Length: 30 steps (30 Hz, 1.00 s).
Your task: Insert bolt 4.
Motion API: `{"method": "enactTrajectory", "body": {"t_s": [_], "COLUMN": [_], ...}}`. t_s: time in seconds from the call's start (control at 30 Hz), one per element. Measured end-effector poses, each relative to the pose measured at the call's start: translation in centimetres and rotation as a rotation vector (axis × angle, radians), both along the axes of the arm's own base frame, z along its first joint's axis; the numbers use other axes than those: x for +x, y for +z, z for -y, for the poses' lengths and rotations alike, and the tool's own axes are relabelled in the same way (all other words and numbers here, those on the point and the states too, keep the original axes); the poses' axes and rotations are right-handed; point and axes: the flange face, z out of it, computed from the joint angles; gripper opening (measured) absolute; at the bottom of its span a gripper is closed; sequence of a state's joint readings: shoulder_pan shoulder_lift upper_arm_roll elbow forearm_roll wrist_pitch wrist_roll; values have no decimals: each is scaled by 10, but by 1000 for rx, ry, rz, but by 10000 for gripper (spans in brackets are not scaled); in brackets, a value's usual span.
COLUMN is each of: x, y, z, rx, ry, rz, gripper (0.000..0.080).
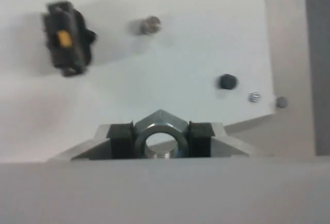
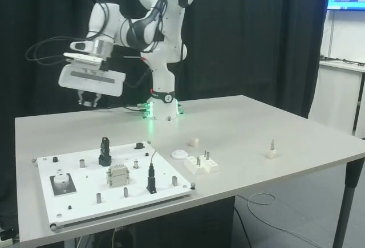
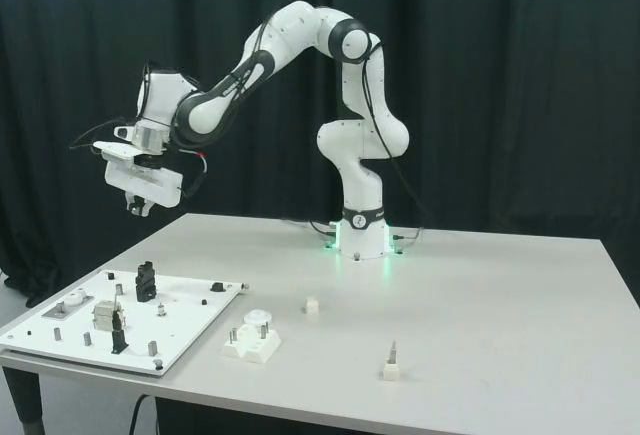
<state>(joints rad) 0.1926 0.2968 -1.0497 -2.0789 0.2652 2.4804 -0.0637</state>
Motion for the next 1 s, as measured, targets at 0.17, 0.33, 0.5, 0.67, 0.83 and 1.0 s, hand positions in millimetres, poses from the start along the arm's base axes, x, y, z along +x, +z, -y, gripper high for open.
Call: {"method": "enactTrajectory", "body": {"t_s": [0.17, 0.33, 0.5, 0.67, 0.83, 1.0], "x": [-11, -20, -24, -26, -29, -31], "y": [-6, -16, -28, -39, -48, -57], "z": [25, 50, 76, 97, 115, 129], "rx": [-7, 3, 31, 67, 99, 129], "ry": [62, 127, 195, 277, 336, 393], "rz": [-27, -57, -82, -104, -120, -141], "gripper": [224, 224, 224, 224, 224, 224]}}
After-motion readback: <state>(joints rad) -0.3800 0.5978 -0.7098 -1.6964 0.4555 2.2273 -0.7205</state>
